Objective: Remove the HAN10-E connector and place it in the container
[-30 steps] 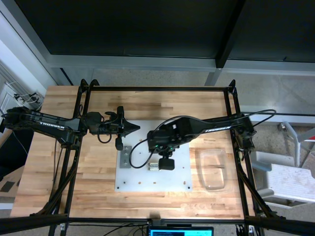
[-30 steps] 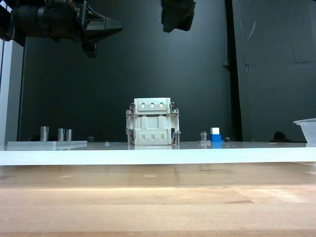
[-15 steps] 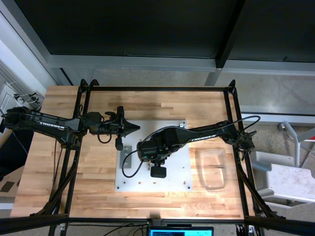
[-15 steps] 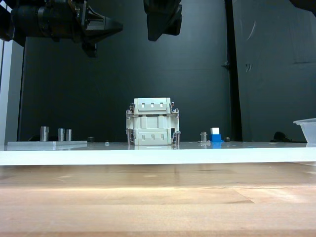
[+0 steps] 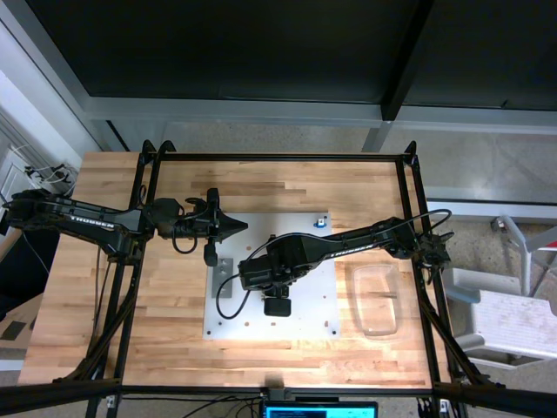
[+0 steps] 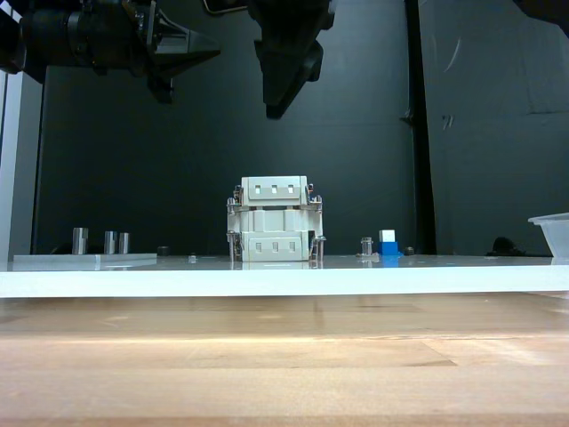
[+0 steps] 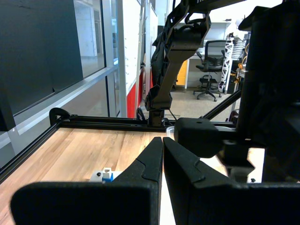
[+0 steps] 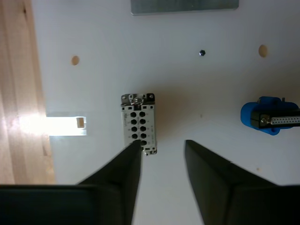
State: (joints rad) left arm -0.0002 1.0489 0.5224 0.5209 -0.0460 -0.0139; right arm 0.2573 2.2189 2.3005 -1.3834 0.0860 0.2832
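Note:
The HAN10-E connector (image 6: 274, 220) is a light grey-beige block standing upright on the white board (image 6: 284, 280). In the right wrist view the connector (image 8: 137, 124) lies just ahead of one open finger. My right gripper (image 8: 161, 145) is open and empty and hangs well above the connector (image 6: 276, 105), slightly to its left. In the high view the right arm covers the connector. The clear container (image 5: 376, 300) lies on the table to the right of the board. Over the board's back left corner my left gripper (image 5: 233, 226) is shut and empty.
A blue part (image 8: 267, 116) sits on the board near the connector, and it also shows as a small blue block (image 6: 388, 242). A grey metal plate (image 8: 183, 5) with posts lies on the board's left side. A black frame rings the wooden table.
My right gripper has moved left across the board and come lower, now hanging over the connector. The left arm has not moved.

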